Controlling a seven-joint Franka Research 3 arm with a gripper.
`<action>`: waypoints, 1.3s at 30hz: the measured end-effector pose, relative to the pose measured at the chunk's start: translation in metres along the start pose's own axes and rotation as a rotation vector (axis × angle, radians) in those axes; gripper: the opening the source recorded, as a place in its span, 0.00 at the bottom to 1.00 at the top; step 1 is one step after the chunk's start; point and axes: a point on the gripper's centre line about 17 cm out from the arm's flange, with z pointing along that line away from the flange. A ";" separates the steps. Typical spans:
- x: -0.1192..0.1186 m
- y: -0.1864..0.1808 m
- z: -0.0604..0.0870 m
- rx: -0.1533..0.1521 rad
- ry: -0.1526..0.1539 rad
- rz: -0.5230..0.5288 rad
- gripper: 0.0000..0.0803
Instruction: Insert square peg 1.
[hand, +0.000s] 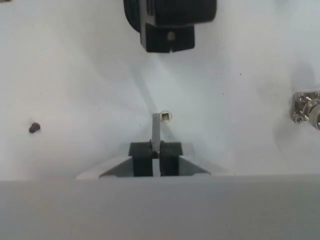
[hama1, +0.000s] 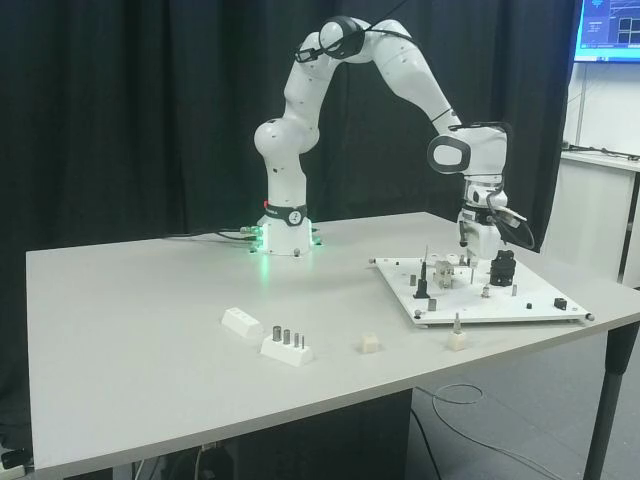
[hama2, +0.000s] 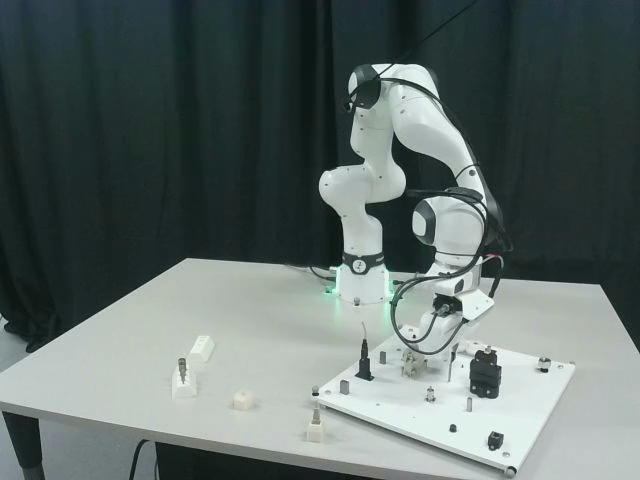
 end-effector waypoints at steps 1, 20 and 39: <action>0.000 0.000 0.000 0.000 0.000 0.000 0.03; 0.001 0.000 0.000 -0.009 0.002 -0.106 0.03; 0.000 0.000 0.000 -0.025 -0.015 -0.262 0.03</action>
